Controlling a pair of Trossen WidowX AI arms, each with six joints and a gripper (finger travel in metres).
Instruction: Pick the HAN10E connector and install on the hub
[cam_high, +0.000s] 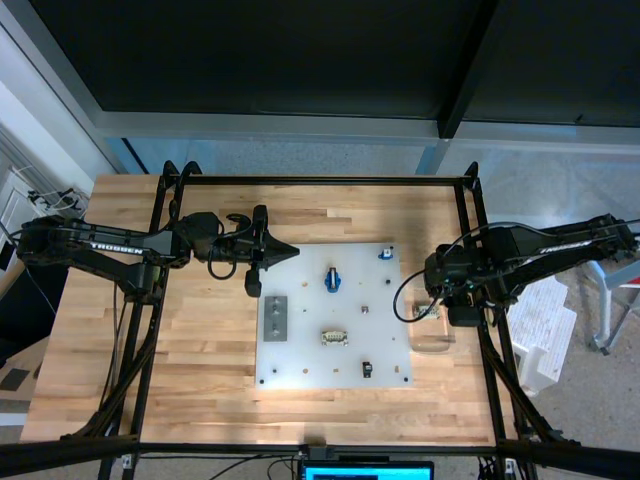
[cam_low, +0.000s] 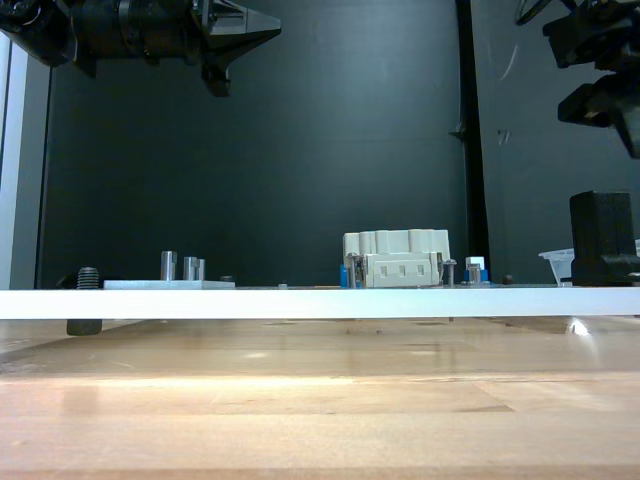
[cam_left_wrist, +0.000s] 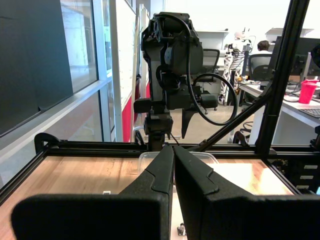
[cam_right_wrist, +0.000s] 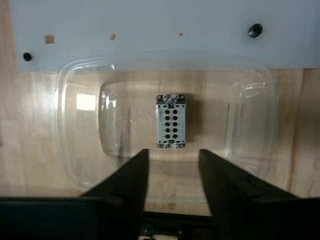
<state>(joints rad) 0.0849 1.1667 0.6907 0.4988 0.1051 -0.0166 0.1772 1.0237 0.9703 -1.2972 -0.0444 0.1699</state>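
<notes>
The HAN10E connector (cam_right_wrist: 170, 121) lies flat in a clear plastic tray (cam_right_wrist: 65, 125), its pale face of contact holes turned up. Right above it hangs my right gripper (cam_right_wrist: 172, 153), open, with its fingers apart on either side of the connector's near end and not touching it. The hub (cam_high: 334, 338) is fixed on the white plate (cam_high: 300, 365); in the low view the hub (cam_low: 397, 260) stands empty. My left gripper (cam_high: 288, 250) is shut and held high beyond the plate's back left corner, holding nothing.
On the plate stand a grey two-hole block (cam_high: 274, 318), a blue part (cam_high: 332, 279), a smaller blue part (cam_high: 385, 253) and a small black part (cam_high: 368, 369). The clear tray (cam_high: 432, 338) sits just off the plate's right edge. A black frame surrounds the table.
</notes>
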